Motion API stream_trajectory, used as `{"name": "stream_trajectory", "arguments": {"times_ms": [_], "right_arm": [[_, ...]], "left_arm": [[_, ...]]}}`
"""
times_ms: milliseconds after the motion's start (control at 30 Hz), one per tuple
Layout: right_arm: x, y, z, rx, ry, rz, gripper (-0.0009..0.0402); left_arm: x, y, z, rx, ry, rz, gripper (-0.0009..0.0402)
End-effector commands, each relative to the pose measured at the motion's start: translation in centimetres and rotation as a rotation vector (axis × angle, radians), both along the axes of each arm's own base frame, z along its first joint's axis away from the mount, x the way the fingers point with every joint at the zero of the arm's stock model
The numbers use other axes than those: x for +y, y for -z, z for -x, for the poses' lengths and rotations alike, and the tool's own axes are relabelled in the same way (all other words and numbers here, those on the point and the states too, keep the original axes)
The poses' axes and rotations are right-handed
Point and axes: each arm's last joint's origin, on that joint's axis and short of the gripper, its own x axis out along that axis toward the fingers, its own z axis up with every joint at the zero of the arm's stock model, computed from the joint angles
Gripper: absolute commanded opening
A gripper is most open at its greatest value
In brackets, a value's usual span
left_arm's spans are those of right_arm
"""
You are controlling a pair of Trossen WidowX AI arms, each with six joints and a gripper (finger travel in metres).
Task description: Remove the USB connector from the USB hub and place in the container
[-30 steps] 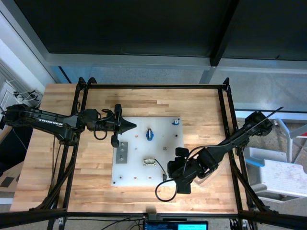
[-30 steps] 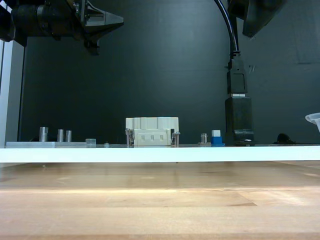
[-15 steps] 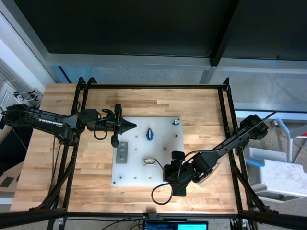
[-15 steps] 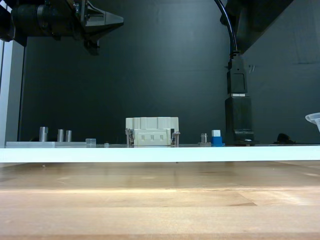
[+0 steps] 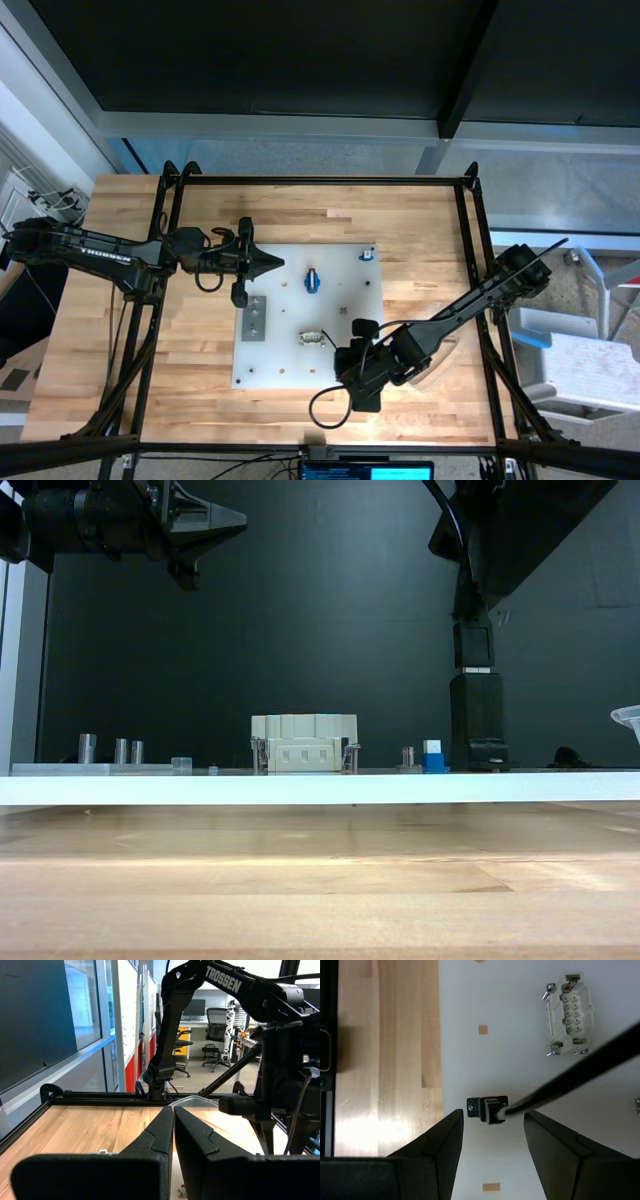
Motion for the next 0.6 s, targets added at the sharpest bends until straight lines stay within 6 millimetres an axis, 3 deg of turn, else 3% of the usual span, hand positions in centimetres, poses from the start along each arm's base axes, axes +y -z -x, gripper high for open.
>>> {"name": "stream_trajectory", "arguments": {"times_ms": [33,600], "right_arm": [[0.02,0.25,-0.22,-0.002,0.004,-0.001,0.0164],[-0.27,0.78,-0.36,-0.005,0.016,-0.005,0.0125]], "left_arm": [[0.0,0.0,-0.01,0.0,0.0,0.0,0.0001],[0.0,0.0,-0.01,0.0,0.0,0.0,0.0001]]}}
